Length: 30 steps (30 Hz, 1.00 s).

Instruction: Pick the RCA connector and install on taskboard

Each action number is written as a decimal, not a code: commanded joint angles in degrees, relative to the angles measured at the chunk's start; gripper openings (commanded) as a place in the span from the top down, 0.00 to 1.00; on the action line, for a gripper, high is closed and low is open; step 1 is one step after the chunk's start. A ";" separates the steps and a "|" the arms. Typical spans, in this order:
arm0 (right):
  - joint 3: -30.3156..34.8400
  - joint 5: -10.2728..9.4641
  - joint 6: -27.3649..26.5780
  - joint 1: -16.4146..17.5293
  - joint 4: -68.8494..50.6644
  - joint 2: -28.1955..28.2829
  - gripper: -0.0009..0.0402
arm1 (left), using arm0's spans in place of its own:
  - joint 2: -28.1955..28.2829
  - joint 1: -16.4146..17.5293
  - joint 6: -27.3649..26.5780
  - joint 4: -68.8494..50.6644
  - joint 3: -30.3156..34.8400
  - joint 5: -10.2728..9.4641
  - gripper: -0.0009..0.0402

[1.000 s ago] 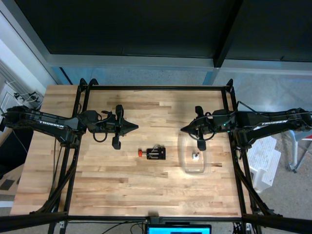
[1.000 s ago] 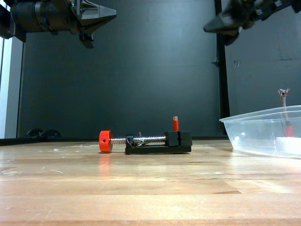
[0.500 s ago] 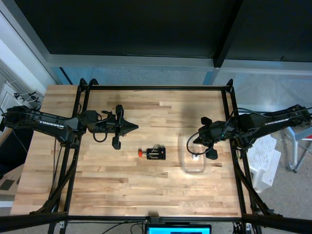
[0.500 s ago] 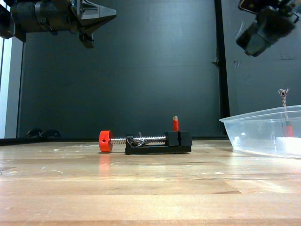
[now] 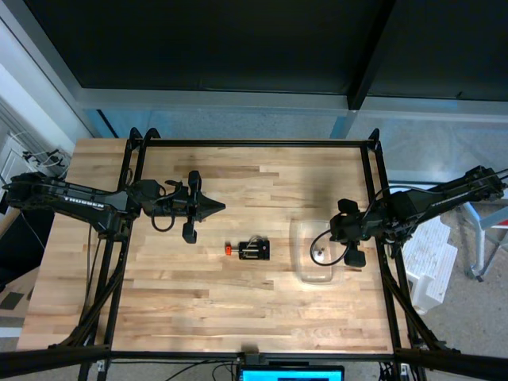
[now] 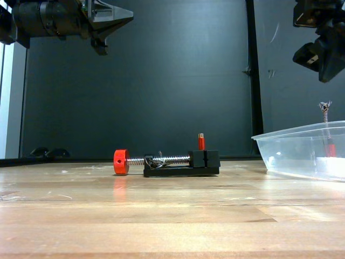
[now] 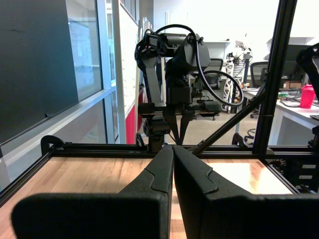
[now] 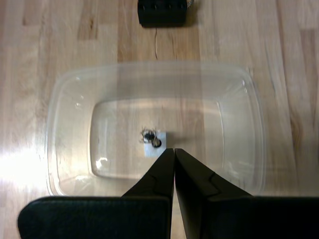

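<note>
Approach step: right gripper (image 8: pixel 174 150), jaws together, hangs above the RCA connector (image 8: pixel 151 139) in the clear tray (image 8: pixel 65 84). Next move probably: part jaws, descend. Left gripper (image 7: pixel 173 147), jaws together, is parked high, apart from the taskboard (image 5: pixel 255 251).

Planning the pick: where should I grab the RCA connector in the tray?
Likely its upper stem, from above: the RCA connector stands upright inside the tray, whose walls block side approaches. Right gripper hangs shut above it; left gripper, shut, hangs high at left.
</note>
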 commanded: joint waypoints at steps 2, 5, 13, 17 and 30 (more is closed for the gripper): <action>-0.11 -0.07 0.31 0.09 -1.53 1.60 0.93 | -0.02 0.00 0.00 0.00 0.00 0.02 0.98; -0.24 -0.04 0.44 0.20 -2.67 3.17 0.87 | 0.00 0.00 0.00 0.00 0.00 0.02 0.98; -2.51 -0.02 2.12 0.66 -0.74 5.99 0.67 | 0.00 0.00 0.00 0.00 0.00 0.02 0.98; -3.98 0.02 3.34 0.90 1.44 7.67 0.62 | 0.00 0.00 0.00 0.00 0.00 0.02 0.98; -4.02 0.46 3.32 1.36 6.54 14.67 0.59 | 0.00 0.00 0.00 0.00 0.00 0.02 0.98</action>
